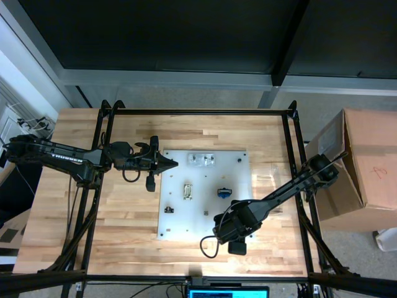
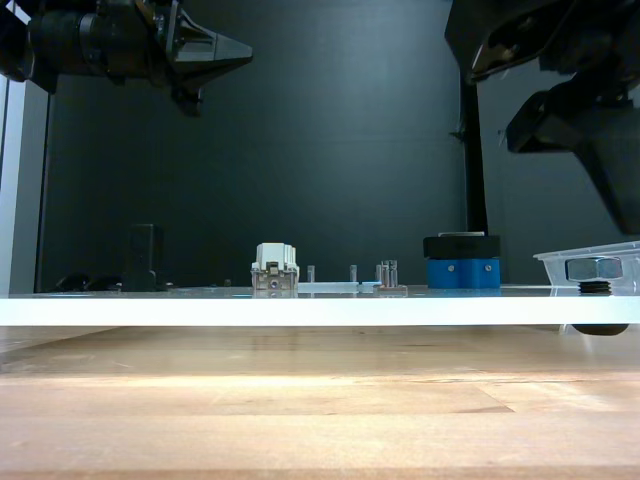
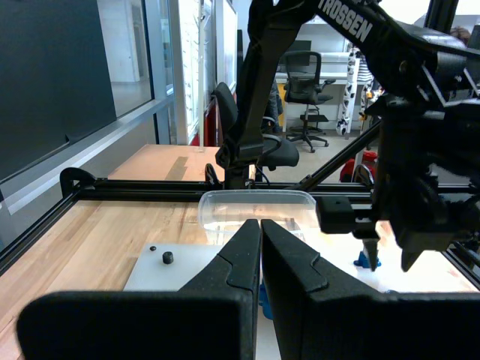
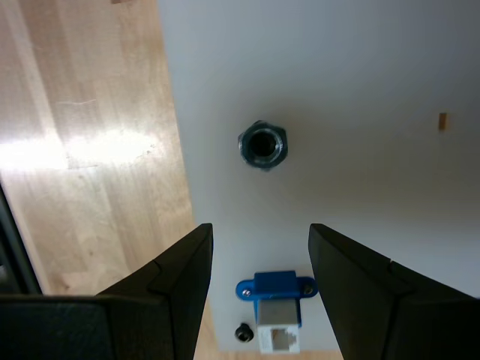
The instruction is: Pick the M12 nut and place it on its threads and fasten
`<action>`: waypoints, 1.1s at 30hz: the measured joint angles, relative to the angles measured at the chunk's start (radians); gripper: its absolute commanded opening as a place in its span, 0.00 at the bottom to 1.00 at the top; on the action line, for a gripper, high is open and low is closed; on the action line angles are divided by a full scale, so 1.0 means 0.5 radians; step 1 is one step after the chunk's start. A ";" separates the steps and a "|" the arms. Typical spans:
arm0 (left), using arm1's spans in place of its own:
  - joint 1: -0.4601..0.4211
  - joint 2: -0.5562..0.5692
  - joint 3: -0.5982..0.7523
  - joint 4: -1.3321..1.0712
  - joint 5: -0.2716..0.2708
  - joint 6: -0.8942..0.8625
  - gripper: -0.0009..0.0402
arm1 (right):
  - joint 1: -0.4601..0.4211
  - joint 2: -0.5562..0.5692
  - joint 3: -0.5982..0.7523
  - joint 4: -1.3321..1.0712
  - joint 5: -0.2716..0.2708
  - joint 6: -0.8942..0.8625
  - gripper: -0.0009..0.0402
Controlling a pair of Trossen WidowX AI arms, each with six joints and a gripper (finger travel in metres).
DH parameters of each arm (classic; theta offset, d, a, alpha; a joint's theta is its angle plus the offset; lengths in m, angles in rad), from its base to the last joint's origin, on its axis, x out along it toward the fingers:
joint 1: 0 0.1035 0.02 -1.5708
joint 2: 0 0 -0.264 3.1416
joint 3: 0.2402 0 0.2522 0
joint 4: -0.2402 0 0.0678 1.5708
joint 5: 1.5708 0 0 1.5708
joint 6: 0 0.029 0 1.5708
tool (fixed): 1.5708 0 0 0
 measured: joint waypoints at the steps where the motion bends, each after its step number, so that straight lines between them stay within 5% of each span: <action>1: -0.001 0.000 -0.001 0.000 -0.001 0.000 0.02 | 0.000 0.012 0.000 0.008 0.000 -0.008 0.45; 11: 0.000 0.001 0.000 0.000 0.000 0.000 0.02 | 0.000 0.123 -0.001 0.060 0.071 -0.061 0.43; 25: 0.000 0.000 0.000 0.000 0.000 -0.001 0.02 | 0.005 0.129 -0.017 0.058 0.076 0.101 0.09; 33: 0.000 0.000 -0.001 0.000 -0.001 0.000 0.02 | 0.011 0.129 -0.017 0.063 0.068 0.380 0.05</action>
